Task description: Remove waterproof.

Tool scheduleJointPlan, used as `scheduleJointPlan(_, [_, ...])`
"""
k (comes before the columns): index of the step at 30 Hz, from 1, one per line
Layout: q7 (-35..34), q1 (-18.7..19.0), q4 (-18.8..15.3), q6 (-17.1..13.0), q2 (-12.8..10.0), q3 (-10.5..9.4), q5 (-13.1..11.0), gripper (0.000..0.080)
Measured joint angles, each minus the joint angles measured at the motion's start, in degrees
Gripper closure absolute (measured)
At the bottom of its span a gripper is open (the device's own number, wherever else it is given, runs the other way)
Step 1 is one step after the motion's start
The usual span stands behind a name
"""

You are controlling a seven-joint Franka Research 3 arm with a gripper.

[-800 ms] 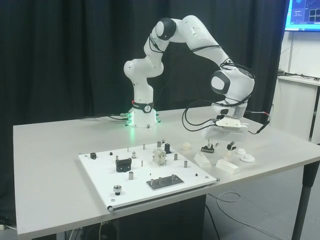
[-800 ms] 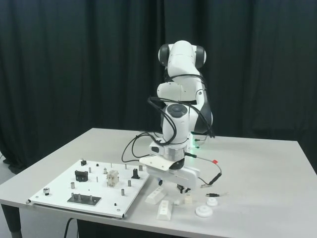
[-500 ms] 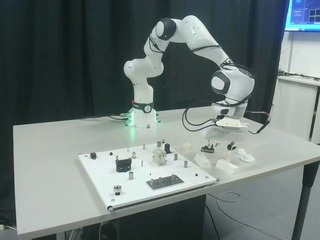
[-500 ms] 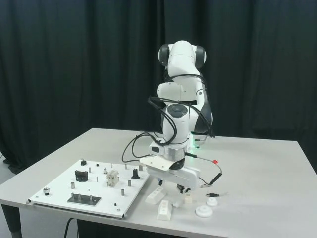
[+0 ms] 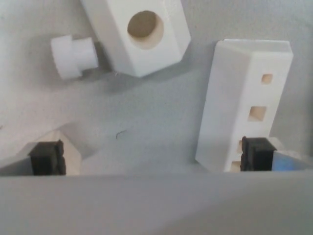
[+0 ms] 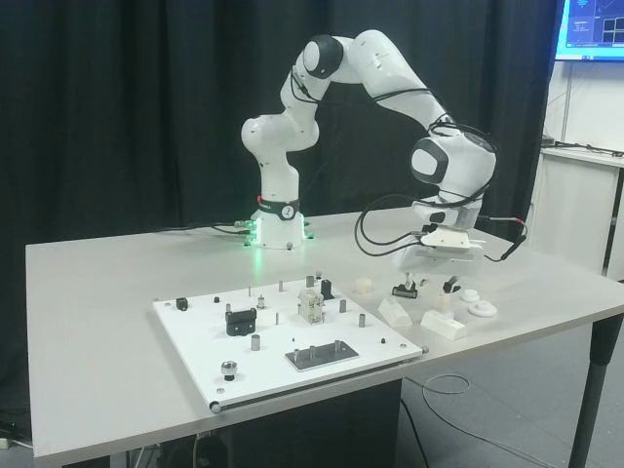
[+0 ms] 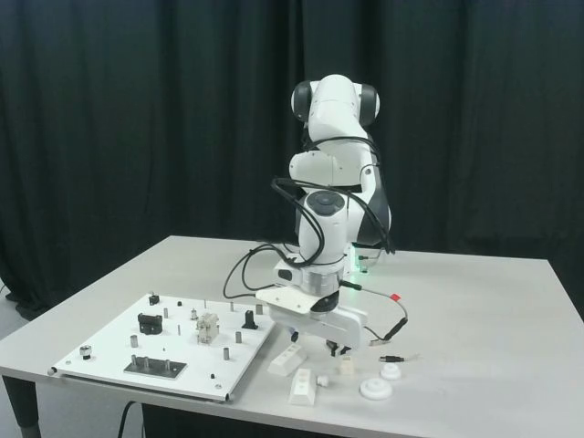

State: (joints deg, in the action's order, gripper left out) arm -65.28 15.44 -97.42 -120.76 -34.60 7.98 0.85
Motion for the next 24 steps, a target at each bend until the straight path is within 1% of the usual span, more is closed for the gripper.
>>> scheduleJointPlan(5, [0.0, -0.1, 0.0, -0.1, 0.0, 0.03, 0.1, 0.0003])
scheduleJointPlan(24, [0.4, -0.1, -0.2, -0.2, 0.5, -0.03, 2.3, 0.0003])
